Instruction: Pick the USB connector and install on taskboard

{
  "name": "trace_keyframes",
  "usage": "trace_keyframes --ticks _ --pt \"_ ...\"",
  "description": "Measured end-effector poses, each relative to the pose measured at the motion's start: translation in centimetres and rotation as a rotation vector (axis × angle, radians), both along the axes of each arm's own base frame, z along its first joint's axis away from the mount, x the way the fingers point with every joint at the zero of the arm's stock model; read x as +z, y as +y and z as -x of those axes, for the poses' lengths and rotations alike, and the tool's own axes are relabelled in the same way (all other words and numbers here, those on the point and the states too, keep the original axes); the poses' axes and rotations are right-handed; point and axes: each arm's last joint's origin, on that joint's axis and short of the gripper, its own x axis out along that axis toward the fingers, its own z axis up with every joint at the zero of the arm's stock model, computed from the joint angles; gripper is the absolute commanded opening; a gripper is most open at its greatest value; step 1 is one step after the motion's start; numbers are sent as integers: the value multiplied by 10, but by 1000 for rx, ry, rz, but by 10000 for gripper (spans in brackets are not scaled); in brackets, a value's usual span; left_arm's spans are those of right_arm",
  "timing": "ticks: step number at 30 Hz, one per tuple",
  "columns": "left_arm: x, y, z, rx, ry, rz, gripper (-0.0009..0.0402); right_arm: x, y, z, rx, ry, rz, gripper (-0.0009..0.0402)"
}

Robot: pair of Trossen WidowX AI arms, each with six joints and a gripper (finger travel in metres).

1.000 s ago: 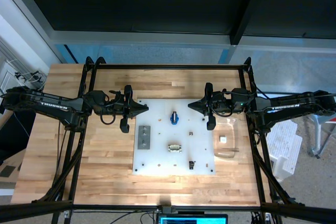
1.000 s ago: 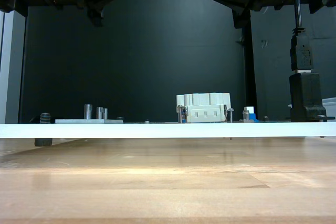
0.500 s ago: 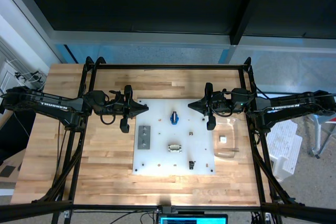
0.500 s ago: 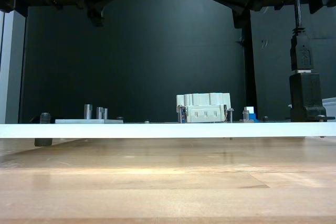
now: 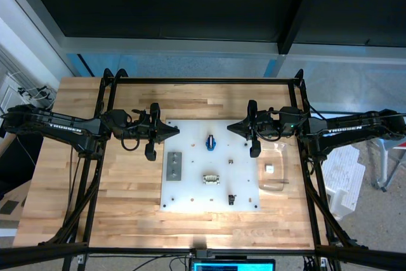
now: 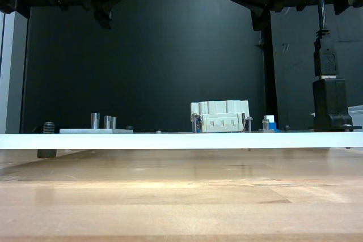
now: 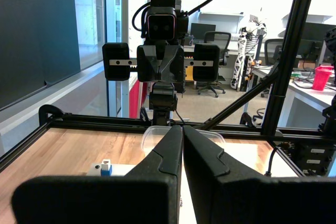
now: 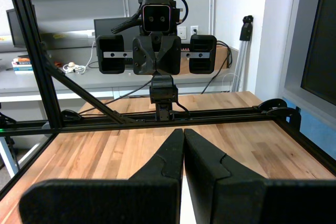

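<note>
While both arms hang level above the worktop (image 5: pixel 127 220), we see the left tool (image 5: pixel 176 131) over the far left corner of the board (image 5: pixel 190 198). The right tool (image 5: pixel 229 126) is over the board's far edge, right of the blue part (image 5: pixel 210 142). Their tips face each other, well apart. Each tool has its fingers pressed together with nothing between them (in the wrist views the two black fingers (image 7: pixel 170 150) meet along one seam).

The plug (image 6: pixel 327 60) stands upright in the black socket (image 6: pixel 332 109) toward the board's near right corner. Its metal end shows just above the socket and its cable rises straight up.

We find the grey block (image 5: pixel 173 165) on the board's left side and the metal connector (image 5: pixel 211 179) near the middle. Just right of the board sits a clear tray (image 5: pixel 274 188) holding a white piece (image 5: pixel 269 169).
</note>
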Motion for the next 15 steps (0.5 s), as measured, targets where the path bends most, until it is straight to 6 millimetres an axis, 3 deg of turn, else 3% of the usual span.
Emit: trace_keyframes --ticks 15 --pt "0 0 0 0 0 0 0 0 0 0 0 0 0 0"
